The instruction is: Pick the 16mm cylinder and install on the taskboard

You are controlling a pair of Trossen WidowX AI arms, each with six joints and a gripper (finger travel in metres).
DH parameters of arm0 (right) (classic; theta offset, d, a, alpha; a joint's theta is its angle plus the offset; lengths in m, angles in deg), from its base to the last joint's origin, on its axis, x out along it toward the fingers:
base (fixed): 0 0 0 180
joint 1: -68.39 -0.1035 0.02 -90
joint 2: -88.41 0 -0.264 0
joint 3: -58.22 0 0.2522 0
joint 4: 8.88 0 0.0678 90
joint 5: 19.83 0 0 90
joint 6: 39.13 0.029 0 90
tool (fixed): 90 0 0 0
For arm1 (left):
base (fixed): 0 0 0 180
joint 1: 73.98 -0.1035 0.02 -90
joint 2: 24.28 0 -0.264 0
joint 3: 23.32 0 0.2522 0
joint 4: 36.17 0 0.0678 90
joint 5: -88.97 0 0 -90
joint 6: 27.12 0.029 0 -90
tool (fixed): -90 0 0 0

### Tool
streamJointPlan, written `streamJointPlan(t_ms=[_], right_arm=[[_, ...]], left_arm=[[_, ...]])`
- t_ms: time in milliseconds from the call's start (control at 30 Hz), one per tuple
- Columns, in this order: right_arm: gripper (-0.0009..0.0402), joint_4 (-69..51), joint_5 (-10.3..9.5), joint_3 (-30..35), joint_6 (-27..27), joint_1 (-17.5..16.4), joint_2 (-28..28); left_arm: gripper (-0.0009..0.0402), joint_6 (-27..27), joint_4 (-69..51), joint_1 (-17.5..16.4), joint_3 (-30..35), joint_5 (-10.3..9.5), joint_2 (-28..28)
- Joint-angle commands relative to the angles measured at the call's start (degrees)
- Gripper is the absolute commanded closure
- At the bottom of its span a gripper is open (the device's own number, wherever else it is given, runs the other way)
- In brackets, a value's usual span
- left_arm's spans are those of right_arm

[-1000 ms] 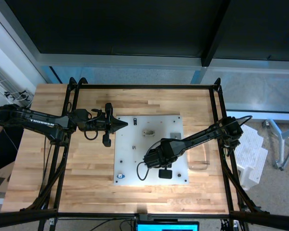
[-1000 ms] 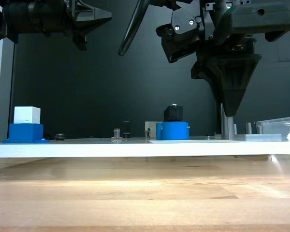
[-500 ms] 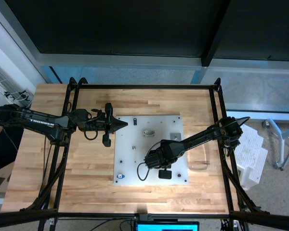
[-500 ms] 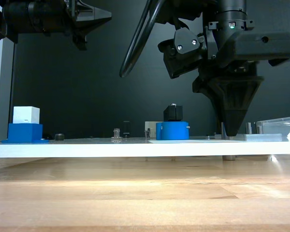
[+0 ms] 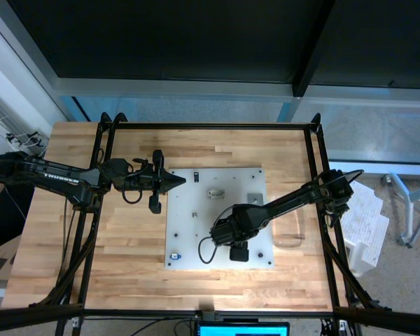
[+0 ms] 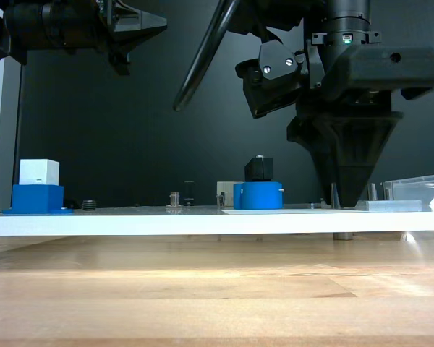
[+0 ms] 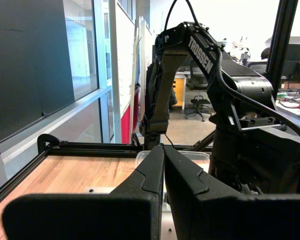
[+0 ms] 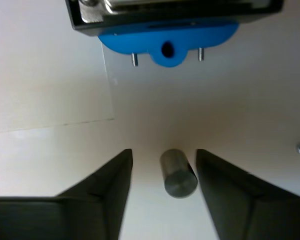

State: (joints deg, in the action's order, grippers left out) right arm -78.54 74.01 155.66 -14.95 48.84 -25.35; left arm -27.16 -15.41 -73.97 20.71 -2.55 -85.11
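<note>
The short silvery-grey metal cylinder (image 8: 178, 173) stands upright in the large white square taskboard (image 5: 189, 234), untouched between the spread fingers of the right hand (image 6: 345, 196). Insertion looks done, so the next move calls for a straight lift clear. The left hand (image 5: 176, 180), pressed together, hovers beside the board's left edge.
</note>
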Motion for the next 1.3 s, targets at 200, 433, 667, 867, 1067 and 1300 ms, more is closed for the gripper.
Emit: streamJointPlan(t_ms=[200, 433, 667, 867, 1067, 1300], right_arm=[[0.0074, 0.1, 1.29, -0.7, -0.3, 0.4, 4.6], [0.0043, 1.4, 5.57, -3.5, -2.7, 1.6, 12.5], [0.0063, 10.8, 5.05, -10.5, -8.7, 4.5, 23.0], [0.0087, 19.8, 5.11, -16.2, -15.9, 7.2, 30.7], [0.0121, 34.7, 3.58, -24.2, -22.4, 11.5, 36.7], [0.0181, 51.7, -0.90, -31.9, -25.1, 15.8, 42.8]], left_arm=[[0.0393, 0.0, 0.0, 0.0, 0.0, 0.02, 0.0], [0.0393, 0.0, 0.0, 0.0, 0.0, 0.00, 0.0], [0.0393, 0.0, 0.0, 0.0, 0.0, 0.00, 0.0], [0.0393, 0.0, 0.0, 0.0, 0.0, 0.00, 0.0], [0.0393, 0.0, 0.0, 0.0, 0.0, 0.00, 0.0], [0.0393, 0.0, 0.0, 0.0, 0.0, 0.00, 0.0]])
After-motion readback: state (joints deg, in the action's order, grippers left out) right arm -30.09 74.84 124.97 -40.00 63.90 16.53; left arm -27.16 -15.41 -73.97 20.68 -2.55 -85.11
